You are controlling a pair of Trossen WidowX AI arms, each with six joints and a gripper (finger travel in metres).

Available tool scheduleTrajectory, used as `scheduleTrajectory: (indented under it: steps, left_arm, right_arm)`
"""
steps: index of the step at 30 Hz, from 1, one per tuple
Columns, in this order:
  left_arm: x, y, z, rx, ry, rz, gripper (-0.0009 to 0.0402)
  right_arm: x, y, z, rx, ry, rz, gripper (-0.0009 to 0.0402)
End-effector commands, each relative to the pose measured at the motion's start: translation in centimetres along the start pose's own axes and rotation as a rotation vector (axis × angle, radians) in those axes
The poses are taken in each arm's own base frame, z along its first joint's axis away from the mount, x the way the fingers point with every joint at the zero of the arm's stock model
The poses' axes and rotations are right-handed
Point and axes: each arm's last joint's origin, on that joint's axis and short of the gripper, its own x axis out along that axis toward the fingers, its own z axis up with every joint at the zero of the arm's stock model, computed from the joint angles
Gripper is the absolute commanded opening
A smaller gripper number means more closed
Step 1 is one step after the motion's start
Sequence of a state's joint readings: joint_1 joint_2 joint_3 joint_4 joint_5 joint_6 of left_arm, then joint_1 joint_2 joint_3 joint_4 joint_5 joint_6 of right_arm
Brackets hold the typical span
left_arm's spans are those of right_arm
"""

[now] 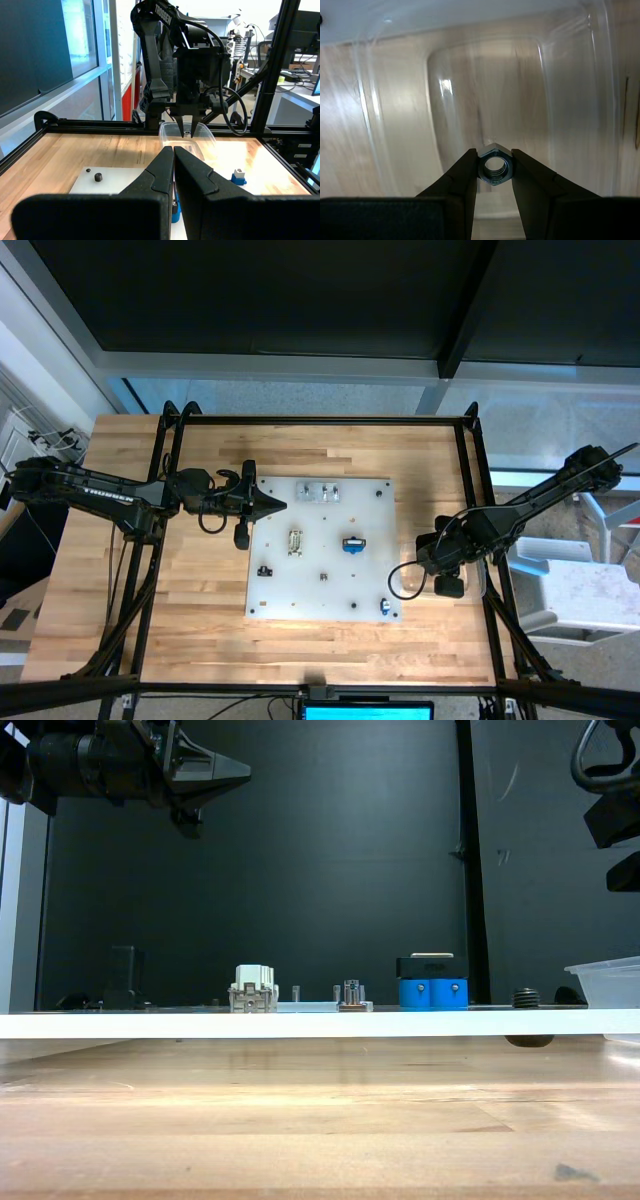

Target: Unfasten the M12 fastener and place in the container

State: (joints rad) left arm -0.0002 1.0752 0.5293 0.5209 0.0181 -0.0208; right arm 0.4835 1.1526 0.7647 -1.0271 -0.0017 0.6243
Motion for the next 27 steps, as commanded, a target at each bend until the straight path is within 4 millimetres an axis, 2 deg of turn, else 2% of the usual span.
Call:
scheduleTrajectory:
  steps: [1, 15, 27]
  left_arm:
    - [0.00, 0.01, 0.00, 0.000, 0.000, 0.000, 0.0000]
    - [0.00, 0.01, 0.00, 0.000, 0.000, 0.000, 0.0000]
    - [0.00, 0.00, 0.00, 0.000, 0.000, 0.000, 0.0000]
  right_arm:
    - [0.03, 0.01, 0.00, -0.001, 0.000, -0.002, 0.0012]
    - [0.04, -0.04, -0.03, -0.002, 0.001, -0.010, 0.0141]
    - [0.04, -0.03, -0.04, -0.002, 0.002, -0.009, 0.0196]
